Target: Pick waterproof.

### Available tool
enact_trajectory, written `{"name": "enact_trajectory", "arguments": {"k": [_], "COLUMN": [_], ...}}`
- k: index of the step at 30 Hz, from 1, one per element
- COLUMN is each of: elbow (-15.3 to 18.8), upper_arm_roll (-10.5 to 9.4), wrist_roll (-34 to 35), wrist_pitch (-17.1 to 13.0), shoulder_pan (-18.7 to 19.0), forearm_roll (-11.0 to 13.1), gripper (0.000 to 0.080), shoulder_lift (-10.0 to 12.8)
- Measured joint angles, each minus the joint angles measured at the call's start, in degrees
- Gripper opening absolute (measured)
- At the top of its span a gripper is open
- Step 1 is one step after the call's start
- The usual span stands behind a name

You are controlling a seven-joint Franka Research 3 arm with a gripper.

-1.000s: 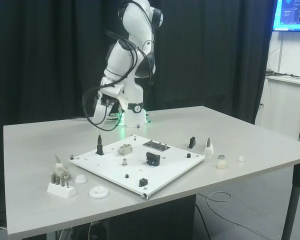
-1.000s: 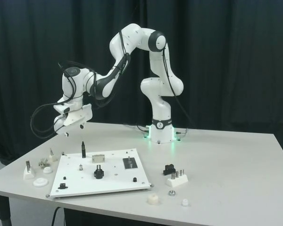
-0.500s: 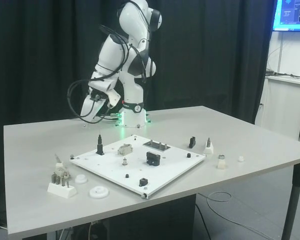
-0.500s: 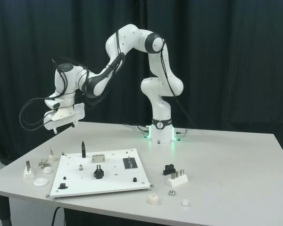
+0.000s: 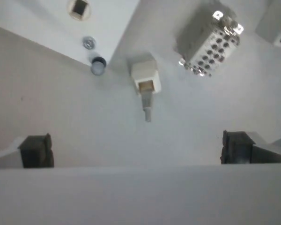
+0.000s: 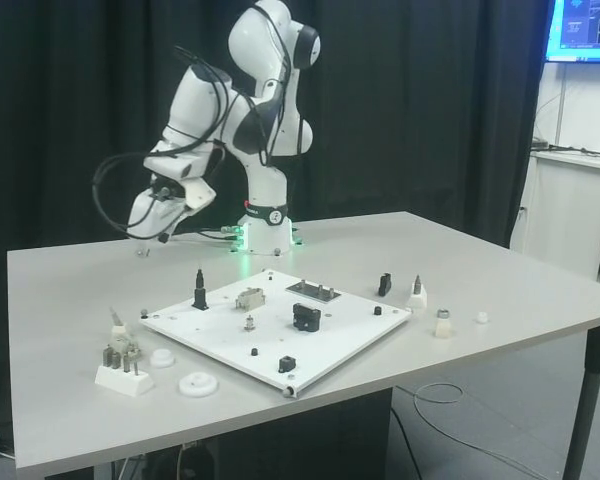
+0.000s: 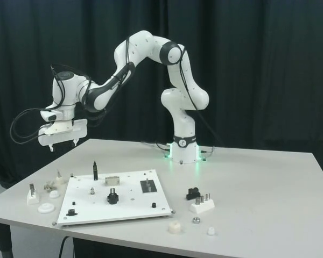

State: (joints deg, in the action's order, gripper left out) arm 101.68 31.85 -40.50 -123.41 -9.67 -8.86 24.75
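Note:
My gripper [image 5: 136, 150] is open, its black fingertips [image 5: 36, 151] far apart with nothing between them. It hangs high above the table, beyond the white board's left corner [image 5: 97, 65]. Below it in the wrist view lie a small white holder with a pin [image 5: 145, 84] and a grey multi-pin connector [image 5: 208, 42]. In the room views the gripper [image 6: 145, 240] [image 7: 62, 142] is well above those parts, the holder [image 6: 115, 322] and the connector [image 6: 125, 346] lying left of the board. Which part is the waterproof one I cannot tell.
The white board [image 6: 340, 335] carries a black post [image 6: 199, 290], a black block [image 6: 306, 318] and a grey plate [image 6: 313, 291]. A white block with pins [image 6: 120, 375] and two white rings [image 6: 195, 384] lie left of it. More small parts [image 6: 443, 322] lie to its right.
The arm has swung left, away from above the board's far side, out over the table's left part. The gripper has risen somewhat and stays open.

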Motion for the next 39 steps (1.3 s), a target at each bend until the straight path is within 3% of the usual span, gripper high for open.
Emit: {"name": "enact_trajectory", "arguments": {"k": [12,29,39], "elbow": [-3.4,-7.8,-10.2], "upper_arm_roll": [0.05,0.14,0.13], "wrist_roll": [1.5,6.0,6.0], "wrist_pitch": [-1.8,-4.4,-4.4], "shoulder_pan": [-4.0,-8.2,-8.5], "forearm_roll": [6.2,18.5,22.7], "gripper": [0.0800,0.0800,0.0800], "shoulder_lift": [2.3,6.8,10.0]}}
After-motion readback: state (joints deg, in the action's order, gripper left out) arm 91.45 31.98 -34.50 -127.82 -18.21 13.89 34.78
